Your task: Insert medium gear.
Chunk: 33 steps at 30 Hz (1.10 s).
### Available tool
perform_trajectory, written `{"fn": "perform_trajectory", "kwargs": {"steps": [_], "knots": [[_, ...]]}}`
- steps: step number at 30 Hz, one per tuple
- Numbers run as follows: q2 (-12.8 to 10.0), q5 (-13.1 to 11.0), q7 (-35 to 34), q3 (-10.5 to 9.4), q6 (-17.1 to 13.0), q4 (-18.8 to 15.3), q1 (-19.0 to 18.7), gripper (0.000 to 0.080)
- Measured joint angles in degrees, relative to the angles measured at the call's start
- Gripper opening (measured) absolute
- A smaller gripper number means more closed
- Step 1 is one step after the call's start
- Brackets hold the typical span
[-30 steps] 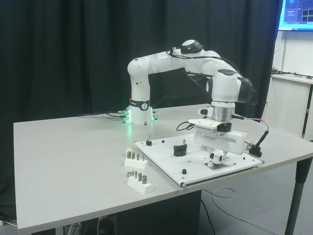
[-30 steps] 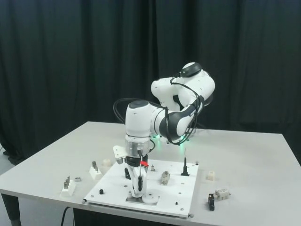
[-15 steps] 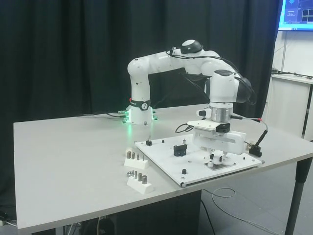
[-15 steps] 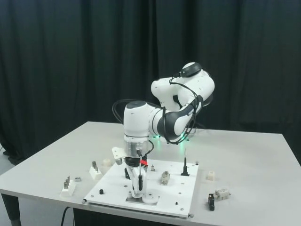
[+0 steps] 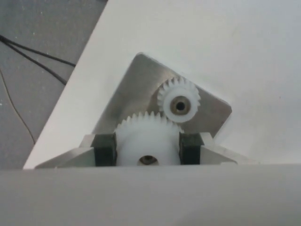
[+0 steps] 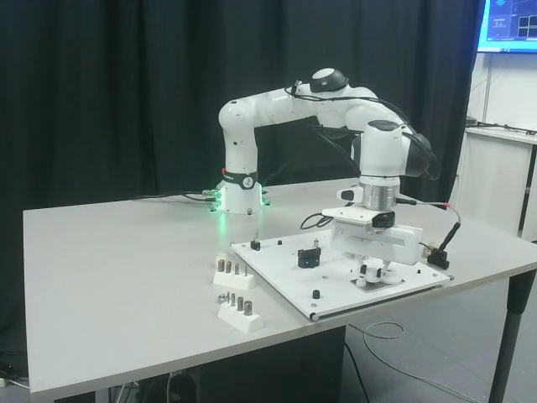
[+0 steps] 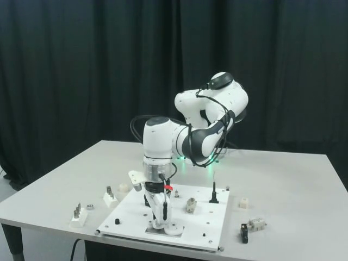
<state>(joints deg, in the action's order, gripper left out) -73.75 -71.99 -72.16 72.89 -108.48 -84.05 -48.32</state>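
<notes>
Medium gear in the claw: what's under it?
Under the white toothed medium gear lies a grey metal plate set in the white board. A smaller white gear sits on that plate, beside it. Any peg beneath the held gear is covered.

No readable text, screen [image 6: 510, 25] writing perhaps too small

The white arm [image 6: 289, 105] reaches from its green-lit base out over the table, with the wrist pointing straight down. The gripper [image 5: 147, 149] hangs low, and its two black finger pads [image 5: 104, 149] are clamped against opposite sides of the medium gear [image 5: 147, 141].
</notes>
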Motion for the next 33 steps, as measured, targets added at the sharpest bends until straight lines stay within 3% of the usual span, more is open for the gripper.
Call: {"fn": "perform_trajectory", "kwargs": {"steps": [33], "knots": [[0.0, 0.14, -8.13, 0.15, -1.5, -1.33, -1.15, 0.0283]]}}
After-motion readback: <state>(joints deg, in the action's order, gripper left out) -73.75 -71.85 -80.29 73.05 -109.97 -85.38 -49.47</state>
